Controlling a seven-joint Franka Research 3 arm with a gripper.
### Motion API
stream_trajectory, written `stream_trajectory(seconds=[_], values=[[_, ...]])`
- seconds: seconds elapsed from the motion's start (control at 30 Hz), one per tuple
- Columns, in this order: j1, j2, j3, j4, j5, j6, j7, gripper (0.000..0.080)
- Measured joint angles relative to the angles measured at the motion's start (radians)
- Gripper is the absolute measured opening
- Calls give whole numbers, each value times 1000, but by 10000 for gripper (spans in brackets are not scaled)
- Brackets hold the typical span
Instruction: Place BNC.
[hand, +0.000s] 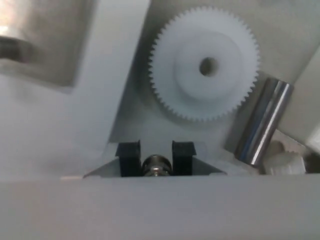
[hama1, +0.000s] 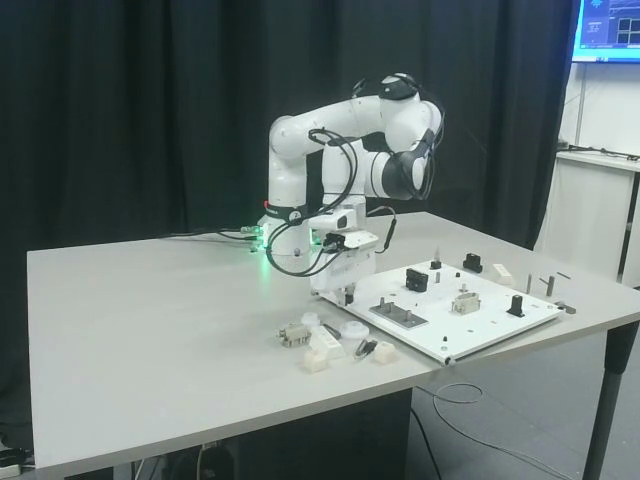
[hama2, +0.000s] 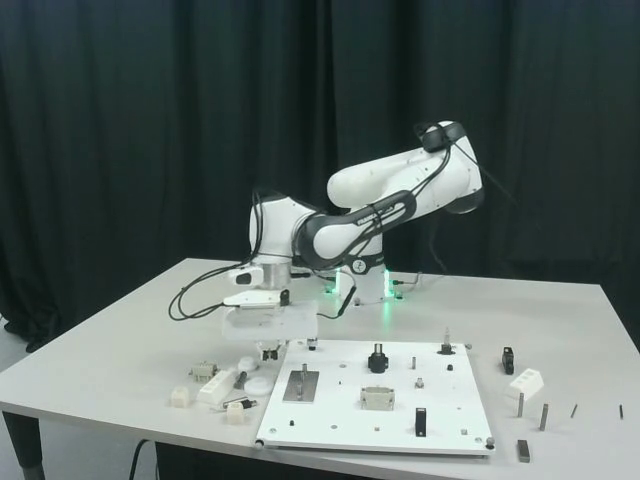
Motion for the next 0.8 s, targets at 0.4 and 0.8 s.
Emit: stream_trajectory(seconds=[0.4,0.8], values=[[-40,-5,15,17,26,-6,-29,130],[-51,-12,18,24,29,-14,-31,502]])
